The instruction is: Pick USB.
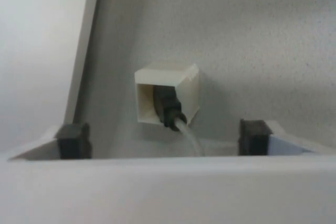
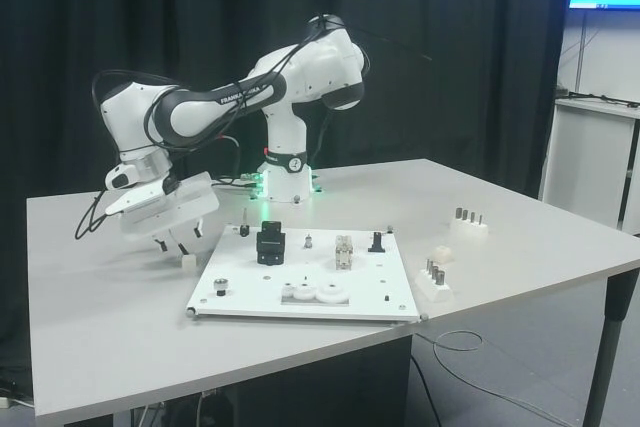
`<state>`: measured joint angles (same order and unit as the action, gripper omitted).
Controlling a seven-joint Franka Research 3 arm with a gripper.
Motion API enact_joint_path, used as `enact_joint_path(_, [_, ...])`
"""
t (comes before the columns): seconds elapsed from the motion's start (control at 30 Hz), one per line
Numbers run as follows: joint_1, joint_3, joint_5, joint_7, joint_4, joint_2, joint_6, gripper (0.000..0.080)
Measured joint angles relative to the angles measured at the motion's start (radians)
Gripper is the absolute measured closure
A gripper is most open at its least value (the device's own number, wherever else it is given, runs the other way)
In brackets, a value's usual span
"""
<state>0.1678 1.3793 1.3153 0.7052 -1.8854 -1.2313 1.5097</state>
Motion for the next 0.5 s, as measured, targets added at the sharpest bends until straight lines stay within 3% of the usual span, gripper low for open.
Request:
enact_joint_path(0.1, [0.0, 0.0, 0.002, 0.0, 0.0, 0.0, 0.001, 0.0003])
enact_joint_path(0.13, [0.0, 0.0, 0.002, 0.0, 0.0, 0.0, 0.002, 0.0276])
enact_joint_path(0.27, [0.0, 0.0, 0.002, 0.0, 0.0, 0.001, 0.002, 0.0276])
enact_joint_path(0.3, [0.0, 0.0, 0.002, 0.0, 0.0, 0.001, 0.002, 0.0456])
enact_joint_path(0.47, [0.0, 0.0, 0.002, 0.0, -0.001, 0.003, 0.003, 0.0456])
enact_joint_path(0.5, [0.0, 0.0, 0.002, 0.0, -0.001, 0.004, 0.003, 0.0658])
